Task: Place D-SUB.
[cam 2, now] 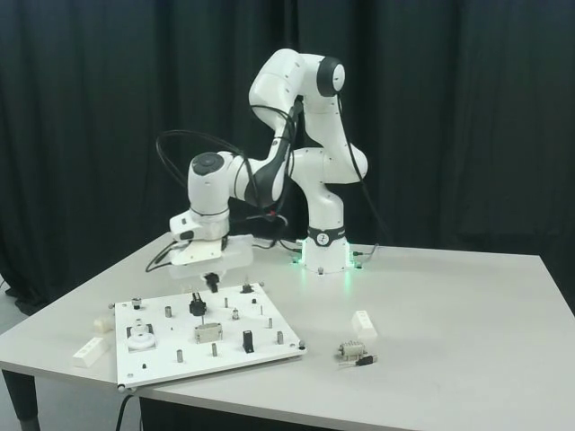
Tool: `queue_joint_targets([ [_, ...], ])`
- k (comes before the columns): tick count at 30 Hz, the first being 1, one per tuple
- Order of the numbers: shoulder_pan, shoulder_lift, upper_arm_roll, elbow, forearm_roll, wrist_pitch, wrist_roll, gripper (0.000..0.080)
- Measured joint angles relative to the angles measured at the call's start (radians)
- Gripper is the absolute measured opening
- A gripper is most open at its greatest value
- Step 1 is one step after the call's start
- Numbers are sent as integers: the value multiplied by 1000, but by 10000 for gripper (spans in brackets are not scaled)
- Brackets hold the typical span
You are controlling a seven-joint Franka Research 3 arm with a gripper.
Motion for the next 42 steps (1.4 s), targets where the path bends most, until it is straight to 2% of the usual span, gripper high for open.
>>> queue_joint_targets([
  [9,85,-32,33,-22,82,-65,170,153],
  [15,150,-59,72,-37,108,-91,301,153],
  [21,201,-75,123,-54,117,-105,418,153],
  [27,229,-76,172,-70,137,-107,481,153],
  [32,236,-72,196,-80,162,-105,503,153],
  [37,236,-64,205,-93,195,-92,507,153],
  [42,236,-49,205,-111,220,-53,507,153],
])
